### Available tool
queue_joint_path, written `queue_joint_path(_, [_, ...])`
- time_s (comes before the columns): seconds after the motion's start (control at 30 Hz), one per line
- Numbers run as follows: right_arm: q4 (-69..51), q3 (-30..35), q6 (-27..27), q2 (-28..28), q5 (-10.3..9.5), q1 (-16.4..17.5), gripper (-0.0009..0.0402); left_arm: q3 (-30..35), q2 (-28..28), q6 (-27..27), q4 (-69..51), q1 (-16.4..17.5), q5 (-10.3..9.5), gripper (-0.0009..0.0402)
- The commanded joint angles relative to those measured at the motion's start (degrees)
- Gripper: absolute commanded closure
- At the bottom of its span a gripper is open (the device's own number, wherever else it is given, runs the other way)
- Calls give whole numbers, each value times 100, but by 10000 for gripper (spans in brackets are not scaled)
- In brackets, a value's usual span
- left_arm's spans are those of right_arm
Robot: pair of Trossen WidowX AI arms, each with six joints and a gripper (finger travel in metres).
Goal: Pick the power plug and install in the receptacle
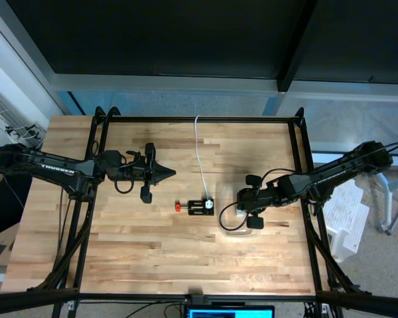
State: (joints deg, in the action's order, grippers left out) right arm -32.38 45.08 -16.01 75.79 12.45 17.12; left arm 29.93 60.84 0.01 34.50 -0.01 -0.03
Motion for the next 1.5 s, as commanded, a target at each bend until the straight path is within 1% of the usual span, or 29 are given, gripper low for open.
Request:
queue_joint_path(0.03, [4,7,-2,4,0,2,393,2,2,0,0,2,0,393])
queue_joint_path(0.17, [-20,66,-2,-13,-2,2,393,2,2,0,0,0,0,393])
queue_joint_path(0.3, [-251,337,9,-28,31,4,393,2,2,0,0,0,0,393])
queue_joint_path(0.33, [-326,420,26,-28,76,4,393,2,2,0,0,2,0,393])
queue_joint_path(0.4, [-503,592,59,-28,313,15,393,2,2,0,0,0,0,393])
queue_joint_path(0.5, [-632,787,197,-28,455,26,393,2,2,0,0,2,0,393])
queue_joint_path(0.67, [-638,1001,306,127,455,28,393,2,2,0,0,2,0,393])
queue_joint_path(0.77, [-636,1172,358,315,457,22,393,2,2,0,0,0,0,393])
queue_joint_path(0.87, [-634,1379,525,529,470,9,393,2,2,0,0,0,0,393])
queue_joint_path(0.93, [-632,1510,603,667,588,-28,393,2,2,0,0,0,0,393])
queue_joint_path(0.97, [-632,1569,621,737,616,-42,393,2,2,0,0,2,0,393])
queue_joint_path(1.17, [-649,2006,793,1121,608,-105,393,2,2,0,0,0,0,393])
queue_joint_path(1.3, [-726,2317,815,1388,623,-153,393,2,2,0,0,0,0,393])
queue_joint_path(1.5, [-721,2638,962,1755,625,-168,393,2,2,0,0,2,0,393])
